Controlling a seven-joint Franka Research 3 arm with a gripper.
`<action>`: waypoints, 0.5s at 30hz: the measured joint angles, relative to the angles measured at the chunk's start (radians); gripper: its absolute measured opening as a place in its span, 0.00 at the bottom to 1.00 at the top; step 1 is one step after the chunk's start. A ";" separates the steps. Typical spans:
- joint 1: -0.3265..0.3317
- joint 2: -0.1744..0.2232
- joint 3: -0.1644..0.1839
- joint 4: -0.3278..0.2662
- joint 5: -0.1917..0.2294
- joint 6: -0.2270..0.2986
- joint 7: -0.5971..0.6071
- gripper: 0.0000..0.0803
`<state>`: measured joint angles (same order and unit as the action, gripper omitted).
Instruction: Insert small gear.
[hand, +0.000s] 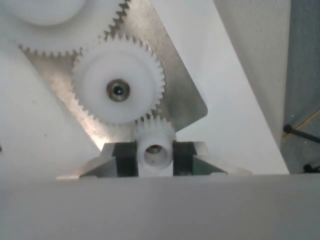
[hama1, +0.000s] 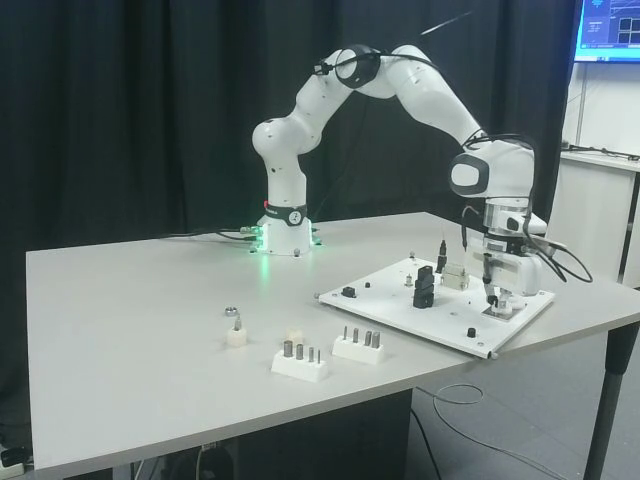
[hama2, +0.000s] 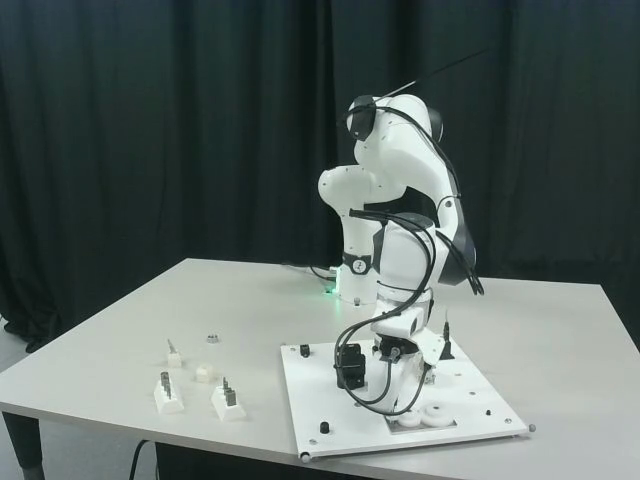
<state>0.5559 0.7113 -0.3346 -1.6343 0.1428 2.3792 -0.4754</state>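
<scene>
Grey table (hama1: 150, 300) is carrying everything. White arm (hama1: 420, 90) is reaching from its base down to the white board (hama1: 400, 310) at the table's near corner in the first room view. Gripper (hand: 155, 159) is sitting low over the metal plate (hand: 175, 95) on that board and is clenching the small gear (hand: 155, 142) between its black pads (hand: 125, 159). In the wrist view the small gear is sitting at 6 o'clock of the medium gear (hand: 118, 81), teeth touching or meshing, can't tell which; can't tell if it's fully seated either. Large gear (hand: 55, 25) is sitting at about 11 o'clock of the medium one. White peg holders (hama1: 300, 360) are standing well apart from the board, toward the table's front edge.
</scene>
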 joint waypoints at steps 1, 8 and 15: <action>0.000 0.000 0.000 0.001 0.000 -0.002 0.000 0.18; -0.003 0.001 0.002 0.005 0.004 -0.009 0.038 0.18; -0.009 0.003 0.007 0.011 0.007 -0.017 0.095 0.18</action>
<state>0.5472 0.7142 -0.3279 -1.6235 0.1501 2.3626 -0.3801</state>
